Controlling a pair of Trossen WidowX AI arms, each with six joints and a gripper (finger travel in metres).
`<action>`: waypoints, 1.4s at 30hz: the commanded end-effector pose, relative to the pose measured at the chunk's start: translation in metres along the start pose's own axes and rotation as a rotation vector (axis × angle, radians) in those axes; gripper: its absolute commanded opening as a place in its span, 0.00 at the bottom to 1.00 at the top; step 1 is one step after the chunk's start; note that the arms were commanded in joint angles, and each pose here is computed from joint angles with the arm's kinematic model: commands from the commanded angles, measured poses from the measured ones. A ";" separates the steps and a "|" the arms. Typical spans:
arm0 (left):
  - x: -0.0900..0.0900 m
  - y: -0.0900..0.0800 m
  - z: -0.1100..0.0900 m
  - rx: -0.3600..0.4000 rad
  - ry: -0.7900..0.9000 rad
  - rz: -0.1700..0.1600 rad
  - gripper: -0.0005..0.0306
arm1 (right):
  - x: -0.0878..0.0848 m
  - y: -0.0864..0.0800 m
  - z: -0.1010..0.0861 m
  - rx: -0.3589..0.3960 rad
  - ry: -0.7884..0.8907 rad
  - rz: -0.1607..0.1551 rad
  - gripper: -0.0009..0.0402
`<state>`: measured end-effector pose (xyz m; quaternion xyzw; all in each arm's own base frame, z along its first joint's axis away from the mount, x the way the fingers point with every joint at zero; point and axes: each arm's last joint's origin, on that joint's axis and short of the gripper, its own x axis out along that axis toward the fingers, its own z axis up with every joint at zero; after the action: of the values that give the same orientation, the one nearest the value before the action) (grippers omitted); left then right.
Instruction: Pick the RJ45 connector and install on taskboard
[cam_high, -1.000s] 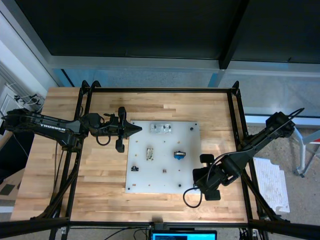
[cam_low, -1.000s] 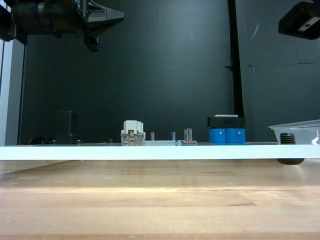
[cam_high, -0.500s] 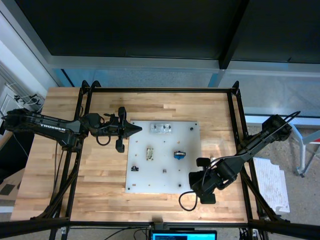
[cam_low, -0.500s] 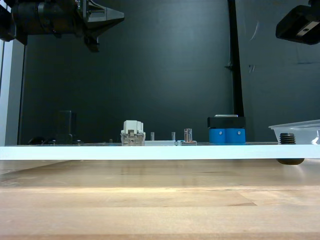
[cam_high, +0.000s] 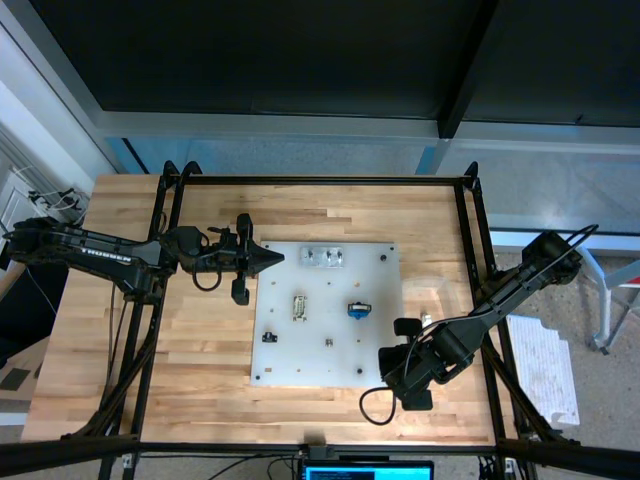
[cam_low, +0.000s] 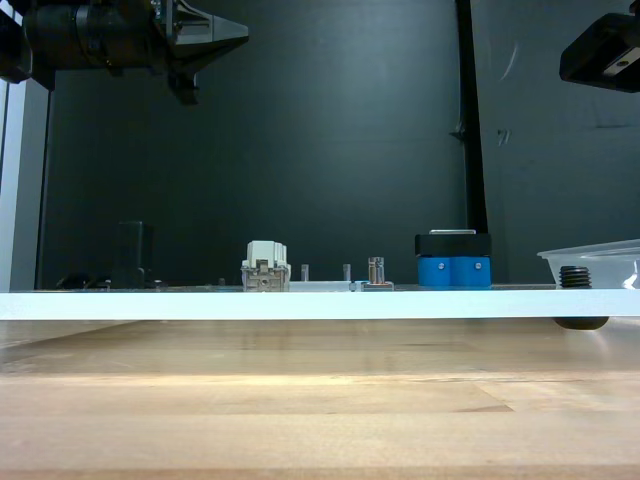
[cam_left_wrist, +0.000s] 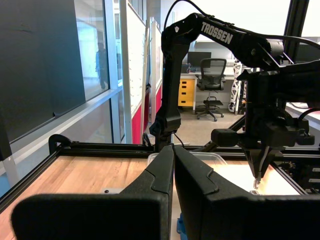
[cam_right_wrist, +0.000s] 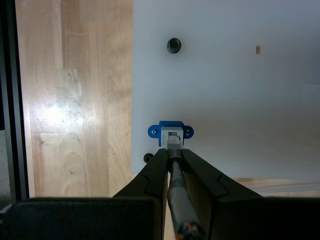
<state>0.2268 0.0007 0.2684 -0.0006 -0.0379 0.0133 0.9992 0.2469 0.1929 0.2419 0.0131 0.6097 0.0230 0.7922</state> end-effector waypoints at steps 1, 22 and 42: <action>0.000 0.000 0.000 0.000 -0.001 0.000 0.02 | 0.001 0.000 -0.001 -0.003 -0.001 -0.005 0.05; 0.000 0.000 0.000 0.000 -0.001 0.000 0.02 | 0.009 0.004 0.001 -0.013 0.011 -0.004 0.05; 0.000 0.000 0.000 0.000 -0.001 0.000 0.02 | 0.010 0.004 0.001 -0.017 0.008 -0.019 0.05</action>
<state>0.2268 0.0007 0.2684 -0.0006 -0.0379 0.0133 0.9992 0.2498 0.1967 0.2328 0.0004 0.6123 0.0208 0.7904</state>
